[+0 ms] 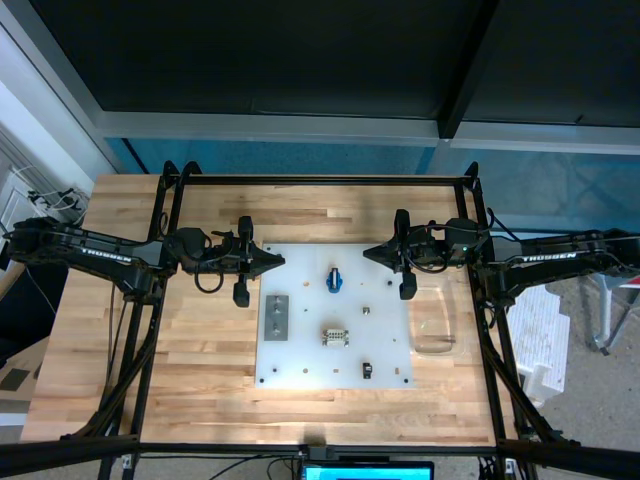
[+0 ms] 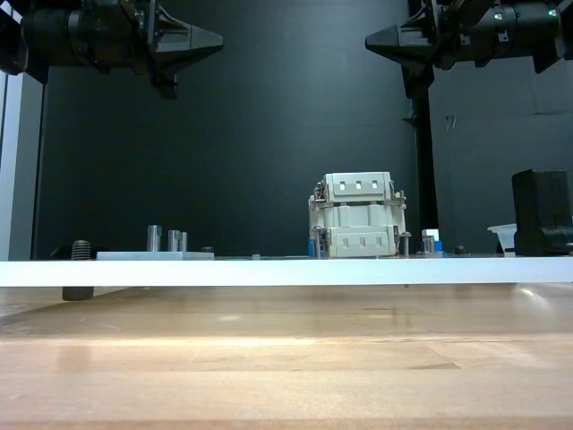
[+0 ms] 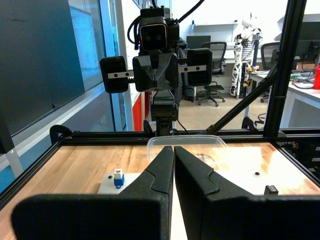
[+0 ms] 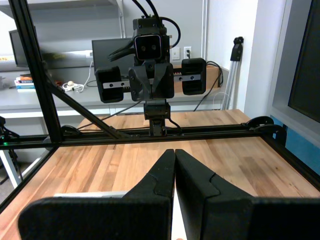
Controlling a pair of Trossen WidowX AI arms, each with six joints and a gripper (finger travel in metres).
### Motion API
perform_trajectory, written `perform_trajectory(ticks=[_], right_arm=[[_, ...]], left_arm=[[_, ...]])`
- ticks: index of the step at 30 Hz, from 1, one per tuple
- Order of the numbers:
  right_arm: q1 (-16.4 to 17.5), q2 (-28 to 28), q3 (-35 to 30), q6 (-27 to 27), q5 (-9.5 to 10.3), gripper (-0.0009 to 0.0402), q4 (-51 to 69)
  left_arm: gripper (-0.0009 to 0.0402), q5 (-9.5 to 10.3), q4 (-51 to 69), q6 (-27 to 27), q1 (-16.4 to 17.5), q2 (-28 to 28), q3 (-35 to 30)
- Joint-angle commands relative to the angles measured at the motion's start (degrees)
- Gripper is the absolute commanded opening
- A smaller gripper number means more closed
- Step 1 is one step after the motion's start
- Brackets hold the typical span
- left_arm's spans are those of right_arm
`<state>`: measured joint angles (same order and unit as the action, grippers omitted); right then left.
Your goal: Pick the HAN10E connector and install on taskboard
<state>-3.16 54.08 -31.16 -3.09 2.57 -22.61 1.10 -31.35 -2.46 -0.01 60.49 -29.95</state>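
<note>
The HAN10E connector (image 1: pixel 335 338) stands on the white taskboard (image 1: pixel 300 362), slightly front of its middle. In the low view the connector (image 2: pixel 358 218) shows as a beige block in two stacked tiers, upright on the board's edge (image 2: pixel 224 272). My left gripper (image 1: pixel 280 261) hovers shut and empty over the board's back left corner. My right gripper (image 1: pixel 367 254) hangs shut and empty over the back right. Both are high above the board, with the left gripper (image 2: pixel 218 38) and the right gripper (image 2: pixel 369 40) pointing at each other. Each wrist view, from the left gripper (image 3: pixel 173 150) and the right gripper (image 4: pixel 174 152), shows closed fingers with nothing between.
A grey block with two holes (image 1: pixel 275 318) lies on the board's left side. A small blue part (image 1: pixel 334 280) sits behind the connector and a small black part (image 1: pixel 367 370) in front. A clear plastic tray (image 1: pixel 435 315) rests right of the board. A black frame borders the table.
</note>
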Motion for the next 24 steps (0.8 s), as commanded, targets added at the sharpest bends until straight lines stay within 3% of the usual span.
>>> perform_trajectory(ticks=[1, 24], right_arm=[[0.0, 0.1, 0.0, 0.0, 0.00, 0.0000, -0.2], [0.0, 0.1, 0.0, 0.5, 0.02, 0.0000, -0.2]], left_arm=[[0.0001, 0.00, 0.0, 0.0, 0.0, 0.0, 0.0], [0.0001, 0.00, 0.0, 0.0, 0.0, 0.0, 0.0]])
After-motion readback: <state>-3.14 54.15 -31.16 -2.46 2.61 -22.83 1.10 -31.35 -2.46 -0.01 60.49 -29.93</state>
